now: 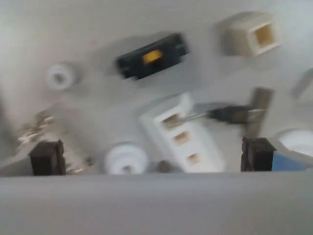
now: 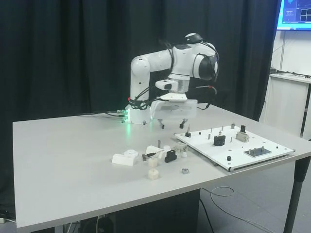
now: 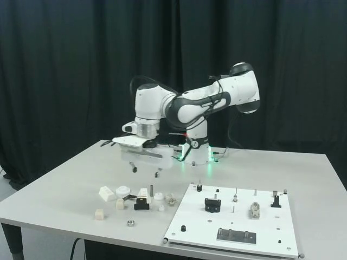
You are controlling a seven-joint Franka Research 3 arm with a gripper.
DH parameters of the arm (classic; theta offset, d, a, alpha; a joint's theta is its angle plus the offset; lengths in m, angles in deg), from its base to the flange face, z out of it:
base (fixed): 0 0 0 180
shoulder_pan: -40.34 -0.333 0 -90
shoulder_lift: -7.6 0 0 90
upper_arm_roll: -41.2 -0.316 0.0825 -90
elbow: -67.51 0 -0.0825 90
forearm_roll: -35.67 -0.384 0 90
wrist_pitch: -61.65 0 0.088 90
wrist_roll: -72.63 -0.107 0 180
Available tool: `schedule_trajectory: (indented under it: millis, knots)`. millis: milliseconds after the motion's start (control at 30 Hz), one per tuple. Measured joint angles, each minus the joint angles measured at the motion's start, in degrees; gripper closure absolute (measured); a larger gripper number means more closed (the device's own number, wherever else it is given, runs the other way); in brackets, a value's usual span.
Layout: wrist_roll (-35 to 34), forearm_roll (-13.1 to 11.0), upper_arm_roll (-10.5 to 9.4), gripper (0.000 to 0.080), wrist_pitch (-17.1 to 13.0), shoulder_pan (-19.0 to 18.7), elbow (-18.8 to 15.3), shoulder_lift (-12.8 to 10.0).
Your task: Remove square peg 4.
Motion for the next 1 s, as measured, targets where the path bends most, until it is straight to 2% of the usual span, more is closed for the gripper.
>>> schedule_trajectory:
  millis: [167,333,1000]
  knots:
    - [-3.8,0.6,0.22,0.0003,2.0,-3.9,-0.1,0.2]
    - [-8.2,1.2,0.2,0.0003,2.7,-8.3,-0.3,0.5]
    - [-22.8,2.6,-0.81,0.0003,2.0,-26.1,-0.6,0.7]
